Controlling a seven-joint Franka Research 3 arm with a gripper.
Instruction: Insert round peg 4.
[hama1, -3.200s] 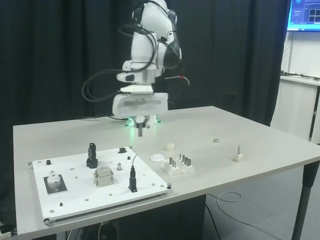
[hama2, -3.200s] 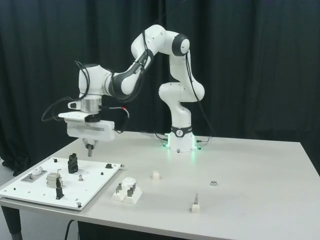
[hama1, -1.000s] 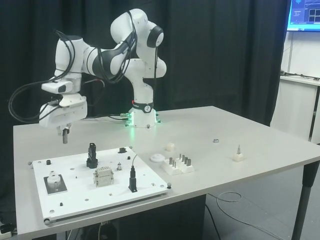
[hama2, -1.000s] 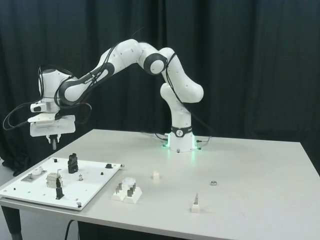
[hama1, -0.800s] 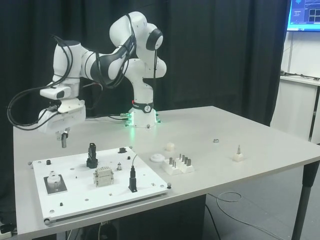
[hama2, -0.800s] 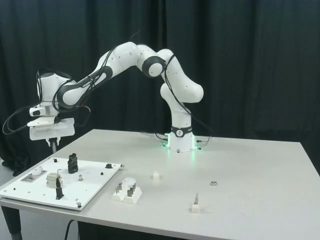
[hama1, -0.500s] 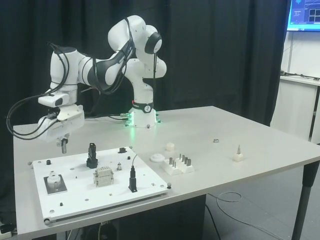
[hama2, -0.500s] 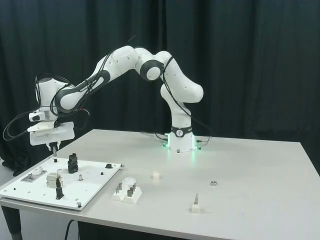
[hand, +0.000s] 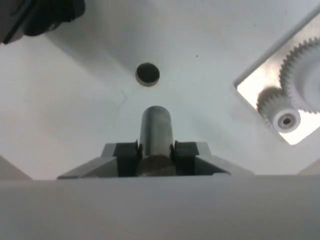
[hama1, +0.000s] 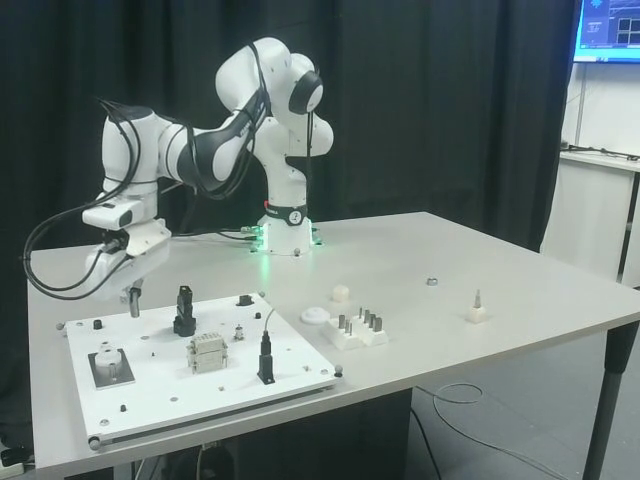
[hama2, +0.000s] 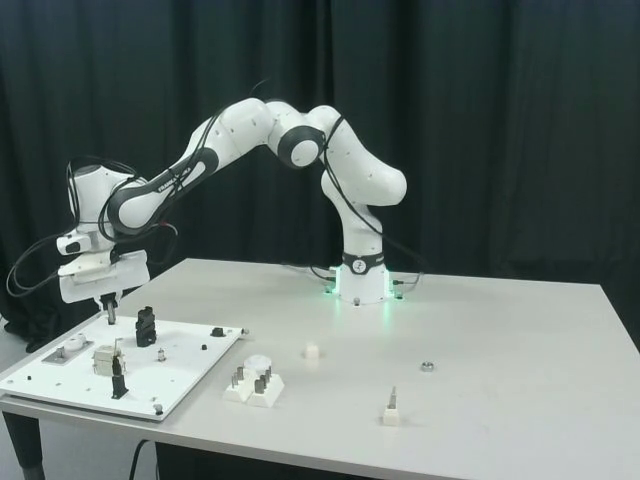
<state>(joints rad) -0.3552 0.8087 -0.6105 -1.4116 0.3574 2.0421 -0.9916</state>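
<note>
My gripper (hand: 156, 150) is shut on a grey round peg (hand: 155, 131), which stands upright between the two black pads (hand: 127, 151). The peg's free end hangs above the white board (hand: 75, 115), a short way from a small round black hole (hand: 147, 73). In the first room view the gripper (hama1: 133, 293) holds the peg (hama1: 133, 303) over the far left part of the board (hama1: 300, 385), just above its surface. The second room view shows the gripper (hama2: 108, 305) low over the board's (hama2: 190, 385) far end.
On the board stand a black connector (hama1: 183, 312), a grey block (hama1: 206, 354), a black plug with a cable (hama1: 266, 362) and a metal plate with white gears (hand: 280, 100). Beside the board are white peg holders (hama1: 357, 330), a white disc (hama1: 315, 317), a nut (hama1: 432, 282) and a single peg stand (hama1: 476, 310).
The arm has swung from the table's middle over to the board's far left part and come down toward it. The peg stays in the grip throughout.
</note>
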